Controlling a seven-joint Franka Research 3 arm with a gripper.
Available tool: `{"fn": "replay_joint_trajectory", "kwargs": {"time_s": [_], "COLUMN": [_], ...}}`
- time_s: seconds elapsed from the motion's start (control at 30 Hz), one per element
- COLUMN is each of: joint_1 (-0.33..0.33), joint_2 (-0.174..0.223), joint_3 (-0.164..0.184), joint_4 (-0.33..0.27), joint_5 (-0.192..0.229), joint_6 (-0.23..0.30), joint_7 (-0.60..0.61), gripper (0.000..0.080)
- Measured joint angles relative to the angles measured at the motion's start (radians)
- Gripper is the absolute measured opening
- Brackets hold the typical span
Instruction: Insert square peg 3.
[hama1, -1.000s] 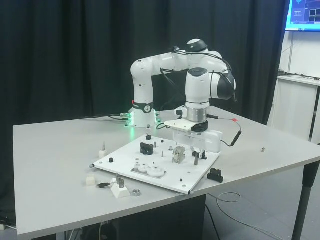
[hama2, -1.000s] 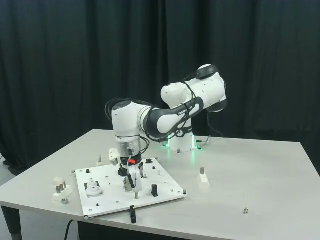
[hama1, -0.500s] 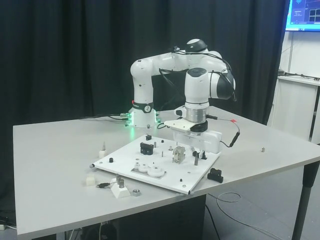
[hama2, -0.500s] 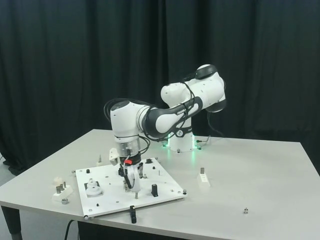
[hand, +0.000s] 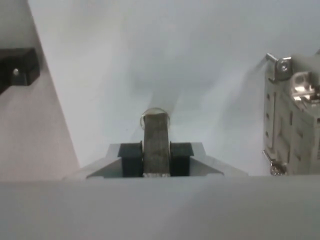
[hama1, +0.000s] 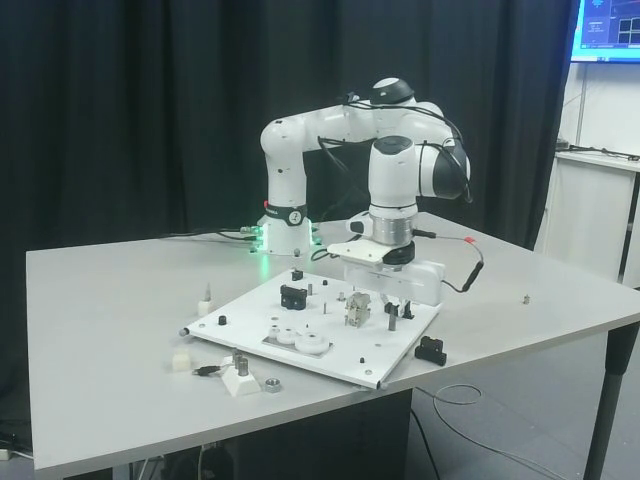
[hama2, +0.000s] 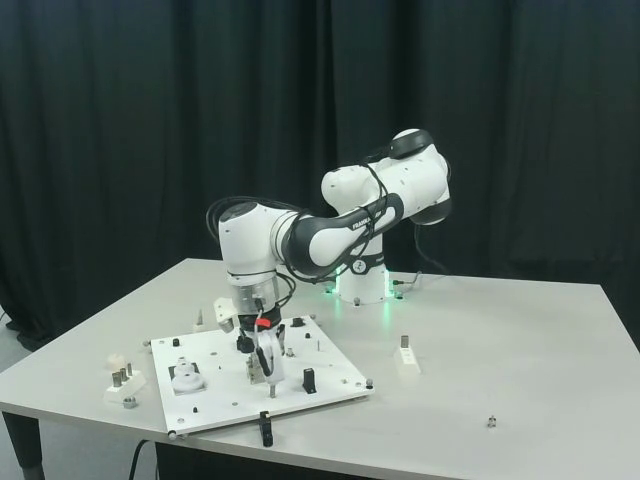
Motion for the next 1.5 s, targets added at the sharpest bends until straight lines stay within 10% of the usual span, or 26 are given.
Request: {"fn": "replay_joint_trajectory", "kwargs": {"time_s": [1.5], "joint_1": [-0.001], "joint_2": [0.0], "joint_3": [0.002], "joint_4": [-0.003], "joint_5": [0.01], "joint_6": [0.042], "joint_7": [0.139], "gripper": [0.011]}}
